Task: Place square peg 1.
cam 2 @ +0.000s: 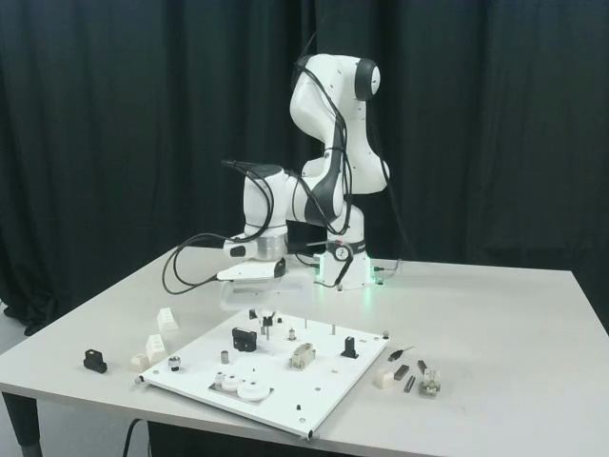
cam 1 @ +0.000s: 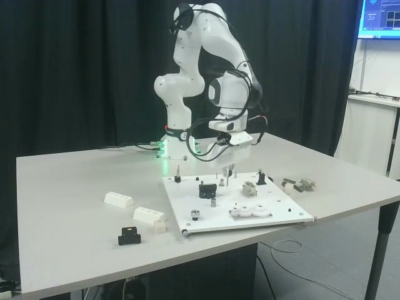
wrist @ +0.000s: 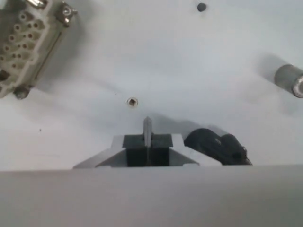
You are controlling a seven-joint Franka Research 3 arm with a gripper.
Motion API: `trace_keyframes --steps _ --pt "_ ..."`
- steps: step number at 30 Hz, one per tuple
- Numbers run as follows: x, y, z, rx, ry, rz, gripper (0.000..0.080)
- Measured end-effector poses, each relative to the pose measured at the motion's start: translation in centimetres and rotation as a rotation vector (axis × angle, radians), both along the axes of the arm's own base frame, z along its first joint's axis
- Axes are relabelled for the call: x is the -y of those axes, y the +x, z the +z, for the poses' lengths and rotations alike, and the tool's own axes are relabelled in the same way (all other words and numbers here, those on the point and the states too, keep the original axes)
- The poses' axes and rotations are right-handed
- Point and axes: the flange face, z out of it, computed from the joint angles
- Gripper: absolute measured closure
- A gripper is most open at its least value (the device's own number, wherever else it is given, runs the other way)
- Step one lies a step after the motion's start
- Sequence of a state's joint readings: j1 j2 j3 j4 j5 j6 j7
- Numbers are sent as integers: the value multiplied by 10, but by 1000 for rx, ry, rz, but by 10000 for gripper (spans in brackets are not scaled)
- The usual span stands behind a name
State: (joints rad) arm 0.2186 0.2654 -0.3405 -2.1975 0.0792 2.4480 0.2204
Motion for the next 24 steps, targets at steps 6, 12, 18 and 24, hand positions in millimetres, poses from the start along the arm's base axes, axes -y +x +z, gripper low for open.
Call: trace_keyframes --steps 6,12,18,24 --pt "0 0 8 4 0 4 780" --pt "1 -1 11 5 2 0 780" --pt "1 -1 11 6 2 -4 780" --pt "2 -1 11 7 1 -22 780"
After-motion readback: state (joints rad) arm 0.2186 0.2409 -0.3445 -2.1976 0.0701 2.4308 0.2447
